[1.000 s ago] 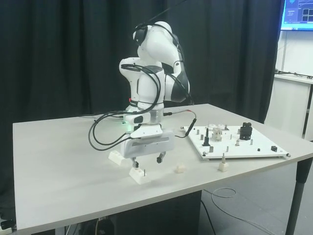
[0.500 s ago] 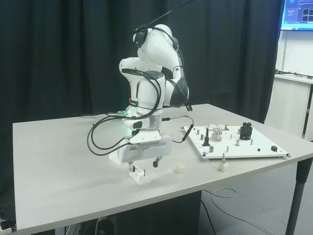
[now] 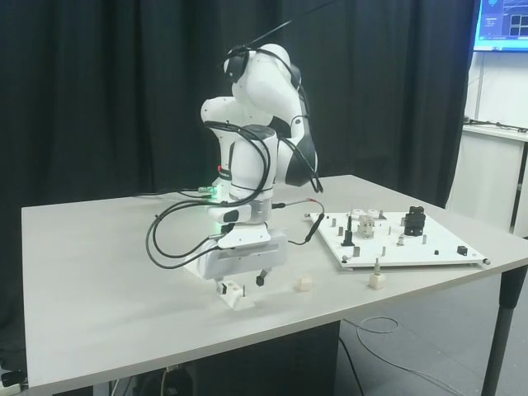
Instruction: Pick round peg 1.
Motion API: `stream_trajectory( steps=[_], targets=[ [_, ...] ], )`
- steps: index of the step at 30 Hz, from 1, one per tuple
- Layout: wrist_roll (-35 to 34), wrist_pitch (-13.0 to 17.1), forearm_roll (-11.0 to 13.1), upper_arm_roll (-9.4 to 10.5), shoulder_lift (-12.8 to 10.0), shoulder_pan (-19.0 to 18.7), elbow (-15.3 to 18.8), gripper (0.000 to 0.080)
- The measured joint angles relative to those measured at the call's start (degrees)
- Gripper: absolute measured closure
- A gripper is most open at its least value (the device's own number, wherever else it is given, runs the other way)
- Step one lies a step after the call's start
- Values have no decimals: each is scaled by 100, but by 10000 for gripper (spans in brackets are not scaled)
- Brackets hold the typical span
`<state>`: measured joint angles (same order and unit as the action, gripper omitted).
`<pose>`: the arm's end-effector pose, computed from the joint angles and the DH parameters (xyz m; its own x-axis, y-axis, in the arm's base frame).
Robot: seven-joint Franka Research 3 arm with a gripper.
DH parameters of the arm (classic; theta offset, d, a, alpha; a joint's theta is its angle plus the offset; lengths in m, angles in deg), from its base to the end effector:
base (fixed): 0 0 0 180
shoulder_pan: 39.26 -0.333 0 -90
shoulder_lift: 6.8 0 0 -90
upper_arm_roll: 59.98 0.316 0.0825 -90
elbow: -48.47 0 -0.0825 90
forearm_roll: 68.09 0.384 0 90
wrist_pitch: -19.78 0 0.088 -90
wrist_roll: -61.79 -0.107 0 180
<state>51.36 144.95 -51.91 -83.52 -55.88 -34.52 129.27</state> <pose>0.6701 -0.2809 0.2157 0.7562 -0.6543 0.0084 -0.6528 -0.7535 0.0786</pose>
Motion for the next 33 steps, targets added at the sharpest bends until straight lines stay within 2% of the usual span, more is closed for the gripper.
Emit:
stream_trajectory(
  steps=[14,15,20,21,29,30,33],
  targets=[
    [4,4,8,30,-34,3,-13,3],
    [3,4,10,34,-34,3,-17,260],
    [-4,4,16,50,-34,3,-34,260],
    [-5,4,16,51,-34,3,-37,424],
    [-11,-7,17,51,-35,20,-39,424],
    [-11,-8,17,51,-35,25,-39,741],
    [-11,-10,17,51,-35,38,-40,741]
  ],
)
